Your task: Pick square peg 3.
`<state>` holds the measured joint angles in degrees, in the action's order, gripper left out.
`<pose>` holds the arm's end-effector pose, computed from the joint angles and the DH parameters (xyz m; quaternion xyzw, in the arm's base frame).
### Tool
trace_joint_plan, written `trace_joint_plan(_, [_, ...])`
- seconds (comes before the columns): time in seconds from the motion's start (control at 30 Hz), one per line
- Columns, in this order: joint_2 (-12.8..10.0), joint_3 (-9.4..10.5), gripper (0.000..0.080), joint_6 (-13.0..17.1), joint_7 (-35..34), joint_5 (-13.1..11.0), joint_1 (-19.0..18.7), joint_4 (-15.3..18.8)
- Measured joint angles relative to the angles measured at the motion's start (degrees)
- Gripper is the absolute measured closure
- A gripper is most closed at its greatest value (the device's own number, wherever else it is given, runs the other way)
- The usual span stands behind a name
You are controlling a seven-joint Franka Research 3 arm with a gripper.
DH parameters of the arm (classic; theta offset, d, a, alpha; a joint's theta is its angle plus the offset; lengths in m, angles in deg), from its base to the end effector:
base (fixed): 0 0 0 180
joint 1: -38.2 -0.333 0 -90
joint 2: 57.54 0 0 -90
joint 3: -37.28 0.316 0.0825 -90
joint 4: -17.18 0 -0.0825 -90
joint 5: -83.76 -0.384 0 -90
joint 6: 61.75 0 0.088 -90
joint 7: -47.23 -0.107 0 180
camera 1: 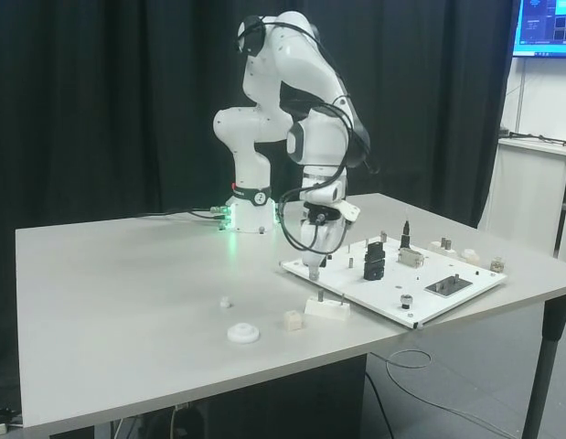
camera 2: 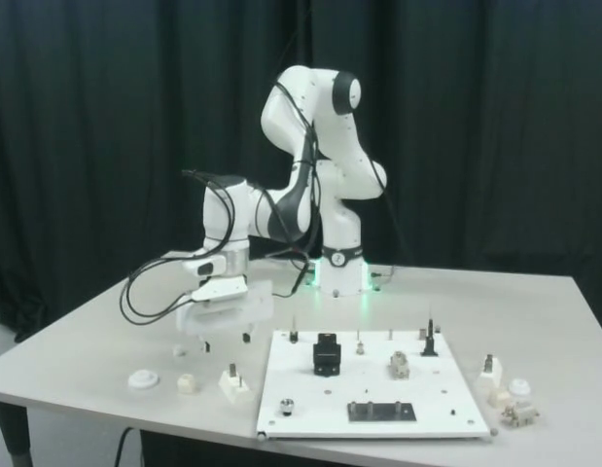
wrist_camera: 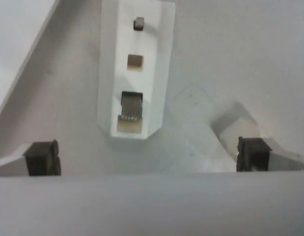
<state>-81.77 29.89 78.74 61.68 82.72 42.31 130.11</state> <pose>0.6090 -0.1206 0.2622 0.9990 0.0253 0.0256 0.0267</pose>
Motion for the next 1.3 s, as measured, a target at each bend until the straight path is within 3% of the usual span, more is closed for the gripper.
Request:
trace_joint_plan(0.3, [-1.9,0.18,0.0003,0.0,2.4,-1.6,-0.1,-1.0])
trace_joint_plan(1.3, [-5.9,0.58,0.0003,1.2,3.7,-3.0,-0.3,-1.5])
